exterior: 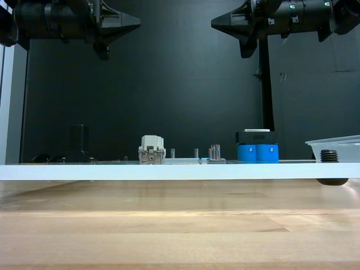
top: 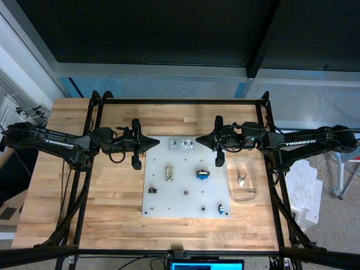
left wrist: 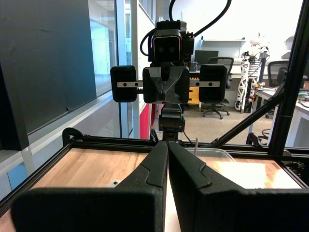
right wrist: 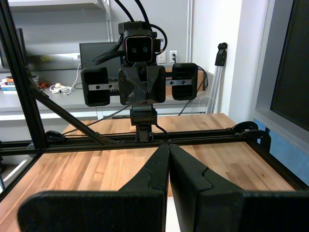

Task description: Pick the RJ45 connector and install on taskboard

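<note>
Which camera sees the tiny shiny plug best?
The high view: the RJ45 connector glints inside the clear tray, right of the taskboard. The low view shows only the tray's wall; both wrist views miss the plug. The left pincer and right pincer hover shut above the board's far edge.

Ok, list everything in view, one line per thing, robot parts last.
large white square plastic taskboard: one, white, middle of the table
tiny clear-and-silvery RJ45 connector: one, silvery, inside the tray
clear rounded plastic tray: one, clear, right of the taskboard
cream oblong socket: one, cream, on the taskboard, left of centre
blue block fitting: one, blue with a black top, on the taskboard, right of the socket
silver fitting: one, silver, at the taskboard's far edge
small blue fitting: one, blue, at the taskboard's near right corner
wooden table: one, light wood, under everything
left tool: one, black, shut, raised over the taskboard's far left corner
right tool: one, black, shut, raised over the far edge
</note>
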You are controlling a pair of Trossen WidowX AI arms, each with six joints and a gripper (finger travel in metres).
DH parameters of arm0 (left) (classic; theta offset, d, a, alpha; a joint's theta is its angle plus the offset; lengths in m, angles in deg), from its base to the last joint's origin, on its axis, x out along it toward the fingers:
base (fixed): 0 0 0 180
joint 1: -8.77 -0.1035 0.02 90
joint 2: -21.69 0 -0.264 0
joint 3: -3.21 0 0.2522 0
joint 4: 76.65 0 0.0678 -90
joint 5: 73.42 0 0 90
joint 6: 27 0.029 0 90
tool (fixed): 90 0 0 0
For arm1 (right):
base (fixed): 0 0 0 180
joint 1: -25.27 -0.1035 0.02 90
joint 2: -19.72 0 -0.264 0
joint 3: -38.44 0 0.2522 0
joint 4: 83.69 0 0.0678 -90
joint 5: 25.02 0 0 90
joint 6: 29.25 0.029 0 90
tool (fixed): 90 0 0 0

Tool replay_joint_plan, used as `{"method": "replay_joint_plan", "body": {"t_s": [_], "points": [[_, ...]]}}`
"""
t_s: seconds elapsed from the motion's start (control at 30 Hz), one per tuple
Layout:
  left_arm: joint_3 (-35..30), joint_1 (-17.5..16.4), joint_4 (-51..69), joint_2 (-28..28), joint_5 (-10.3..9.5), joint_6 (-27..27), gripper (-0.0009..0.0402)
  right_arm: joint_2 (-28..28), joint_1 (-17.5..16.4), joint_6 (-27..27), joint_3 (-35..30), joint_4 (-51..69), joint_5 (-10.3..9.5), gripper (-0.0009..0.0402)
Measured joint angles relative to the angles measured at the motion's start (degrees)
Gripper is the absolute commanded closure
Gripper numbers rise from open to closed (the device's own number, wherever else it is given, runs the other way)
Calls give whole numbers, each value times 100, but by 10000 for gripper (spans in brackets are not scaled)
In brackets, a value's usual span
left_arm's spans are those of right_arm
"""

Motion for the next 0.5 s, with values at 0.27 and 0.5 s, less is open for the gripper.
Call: {"method": "replay_joint_plan", "body": {"t_s": [0.27,0.5], "points": [[0,0,0,0,146,-162,393,2,-2,-2,0,0,0,393],[2,0,0,0,146,-164,393,0,-2,17,0,-2,-177,393]]}}
